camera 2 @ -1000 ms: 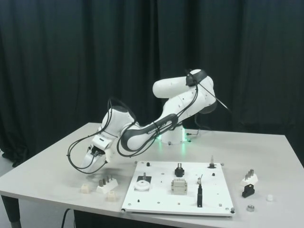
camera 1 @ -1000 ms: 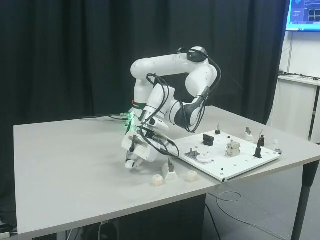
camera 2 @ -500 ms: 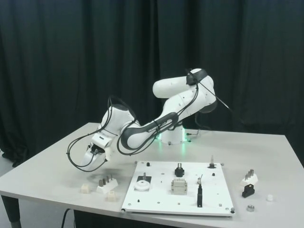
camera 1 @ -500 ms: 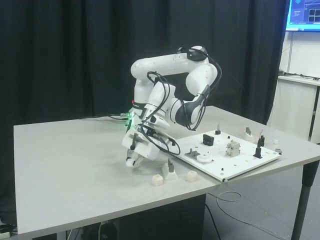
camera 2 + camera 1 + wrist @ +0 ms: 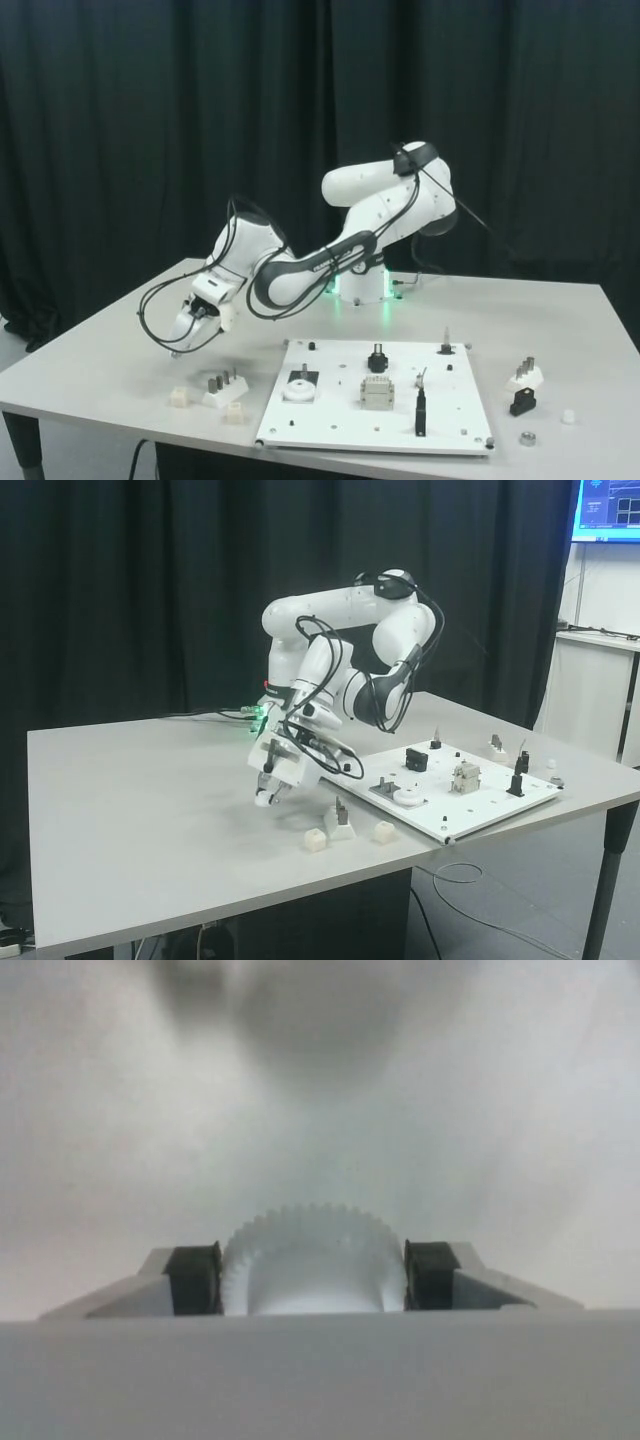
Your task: Insert medium gear.
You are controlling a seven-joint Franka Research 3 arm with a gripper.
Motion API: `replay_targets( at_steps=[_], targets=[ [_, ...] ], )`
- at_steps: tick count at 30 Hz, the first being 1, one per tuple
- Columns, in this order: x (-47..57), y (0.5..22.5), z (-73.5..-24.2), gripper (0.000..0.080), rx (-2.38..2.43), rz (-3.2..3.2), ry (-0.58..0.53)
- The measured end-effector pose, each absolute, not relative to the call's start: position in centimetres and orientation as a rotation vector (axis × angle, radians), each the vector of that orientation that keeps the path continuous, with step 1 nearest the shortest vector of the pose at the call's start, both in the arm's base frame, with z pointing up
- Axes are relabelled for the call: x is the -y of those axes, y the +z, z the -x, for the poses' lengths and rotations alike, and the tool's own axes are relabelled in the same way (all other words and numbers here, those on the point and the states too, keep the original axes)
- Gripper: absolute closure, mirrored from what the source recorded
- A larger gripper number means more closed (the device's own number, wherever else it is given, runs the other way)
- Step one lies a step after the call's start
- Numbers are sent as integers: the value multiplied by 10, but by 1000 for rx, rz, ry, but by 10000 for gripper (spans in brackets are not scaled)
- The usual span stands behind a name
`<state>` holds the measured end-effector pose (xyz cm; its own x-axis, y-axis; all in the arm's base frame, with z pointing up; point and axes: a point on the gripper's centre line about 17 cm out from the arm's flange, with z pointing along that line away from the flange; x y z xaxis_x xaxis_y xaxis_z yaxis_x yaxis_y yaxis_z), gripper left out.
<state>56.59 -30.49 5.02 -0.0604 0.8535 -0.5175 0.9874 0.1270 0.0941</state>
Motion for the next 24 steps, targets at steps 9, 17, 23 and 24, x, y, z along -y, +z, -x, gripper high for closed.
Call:
replay_targets(
  at_steps=[9,17,23,24],
  targets=[
    [292,58,-576,408,-1968,-1800,-343],
    [273,60,-580,408,-1990,-1843,-289],
    [257,59,-583,408,-2015,-1873,-253],
    [255,60,-583,408,-2018,-1878,-249]
  ],
)
